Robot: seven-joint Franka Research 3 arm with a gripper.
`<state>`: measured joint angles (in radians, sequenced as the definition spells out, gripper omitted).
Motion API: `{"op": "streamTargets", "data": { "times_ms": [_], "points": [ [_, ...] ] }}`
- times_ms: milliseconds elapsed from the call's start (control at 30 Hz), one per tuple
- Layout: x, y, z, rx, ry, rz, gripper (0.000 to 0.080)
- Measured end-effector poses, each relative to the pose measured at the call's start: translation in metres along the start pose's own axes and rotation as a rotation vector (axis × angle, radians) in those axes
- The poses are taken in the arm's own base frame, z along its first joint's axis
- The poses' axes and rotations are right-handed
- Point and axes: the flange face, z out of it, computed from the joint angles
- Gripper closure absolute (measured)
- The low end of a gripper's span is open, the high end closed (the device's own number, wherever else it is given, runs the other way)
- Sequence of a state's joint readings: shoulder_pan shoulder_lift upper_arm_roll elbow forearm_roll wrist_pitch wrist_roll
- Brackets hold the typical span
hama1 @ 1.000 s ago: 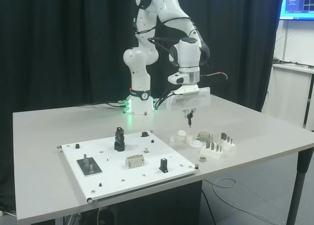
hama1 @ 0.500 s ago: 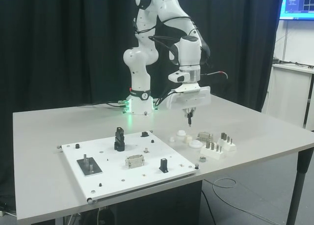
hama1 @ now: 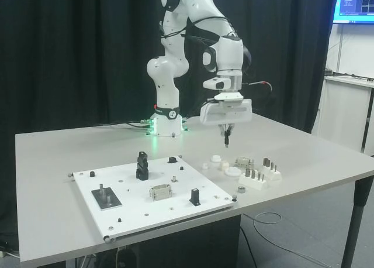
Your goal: Insert USB.
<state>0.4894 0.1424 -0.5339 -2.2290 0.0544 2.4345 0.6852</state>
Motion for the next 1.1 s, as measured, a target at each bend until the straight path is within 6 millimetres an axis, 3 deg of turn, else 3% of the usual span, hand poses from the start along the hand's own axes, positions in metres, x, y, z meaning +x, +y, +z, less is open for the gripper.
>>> {"op": "streamTargets", "data": {
  "times_ms": [600,1100],
  "points": [
    [0.054,-0.001,-0.027,-0.018,0.114,-0.11,0.0742],
    [0.101,-0.001,-0.045,0.005,0.176,0.151,0.0742]
  ]
}}
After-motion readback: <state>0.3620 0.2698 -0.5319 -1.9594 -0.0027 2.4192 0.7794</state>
